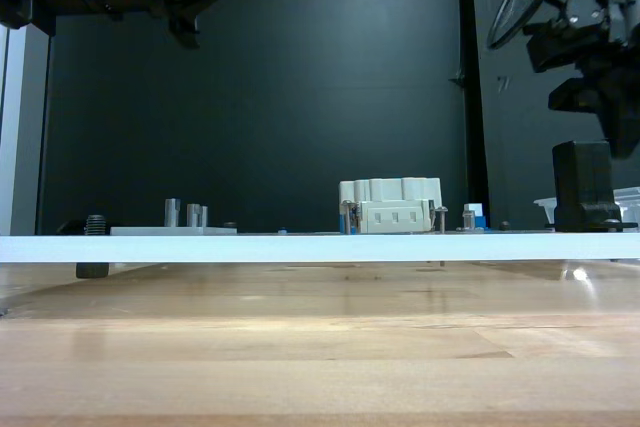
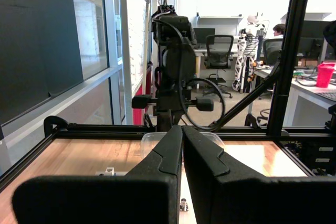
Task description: Pick the HAN10E connector and install on the hub
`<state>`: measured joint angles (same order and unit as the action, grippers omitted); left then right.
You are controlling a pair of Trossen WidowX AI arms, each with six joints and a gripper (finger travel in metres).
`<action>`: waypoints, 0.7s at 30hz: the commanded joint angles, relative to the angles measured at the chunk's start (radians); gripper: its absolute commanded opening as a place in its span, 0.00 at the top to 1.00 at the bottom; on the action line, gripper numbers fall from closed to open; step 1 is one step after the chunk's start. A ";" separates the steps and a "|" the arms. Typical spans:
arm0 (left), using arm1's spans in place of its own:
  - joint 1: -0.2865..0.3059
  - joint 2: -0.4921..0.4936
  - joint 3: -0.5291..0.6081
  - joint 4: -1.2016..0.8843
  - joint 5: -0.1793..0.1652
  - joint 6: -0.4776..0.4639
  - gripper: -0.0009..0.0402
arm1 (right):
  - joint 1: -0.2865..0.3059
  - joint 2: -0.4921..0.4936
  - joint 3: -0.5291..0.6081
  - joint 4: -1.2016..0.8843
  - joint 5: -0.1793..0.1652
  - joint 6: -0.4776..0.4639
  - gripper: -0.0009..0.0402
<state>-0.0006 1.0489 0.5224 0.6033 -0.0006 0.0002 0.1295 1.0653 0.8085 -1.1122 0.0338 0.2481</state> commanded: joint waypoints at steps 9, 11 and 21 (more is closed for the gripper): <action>0.000 0.000 0.000 0.000 0.000 0.000 0.98 | 0.165 -0.023 0.000 -0.037 0.001 0.123 0.98; 0.000 0.000 0.000 0.000 0.000 0.000 0.98 | 0.170 -0.025 0.000 -0.037 0.001 0.130 0.98; 0.000 0.000 0.000 0.000 0.000 0.000 0.98 | 0.169 -0.026 0.000 -0.039 0.010 0.140 0.88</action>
